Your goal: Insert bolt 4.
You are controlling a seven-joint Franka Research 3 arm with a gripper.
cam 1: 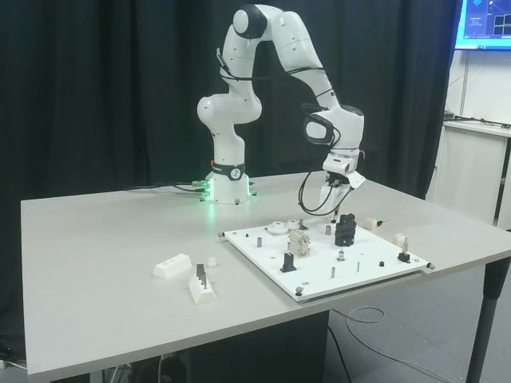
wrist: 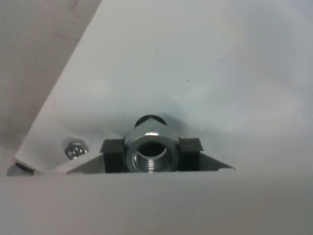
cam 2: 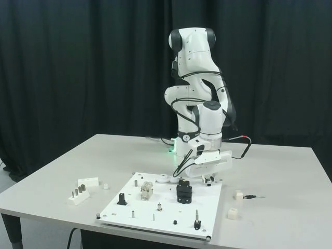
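The gripper point(wrist: 150, 155) was clamped on a threaded metal bolt point(wrist: 148, 152), holding it just above the far edge of the white assembly board point(cam 1: 319, 275). The board lay on the grey bench point(cam 1: 104, 239).

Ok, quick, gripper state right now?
Gripper: shut on a threaded metal nut, held over the white board.

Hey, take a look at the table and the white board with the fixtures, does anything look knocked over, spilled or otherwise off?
Nothing stands out. The white board lies flat on the grey table, its fixtures stand upright, and the two small white blocks sit beside it. The gripper holds a threaded metal part squarely over the board's corner.
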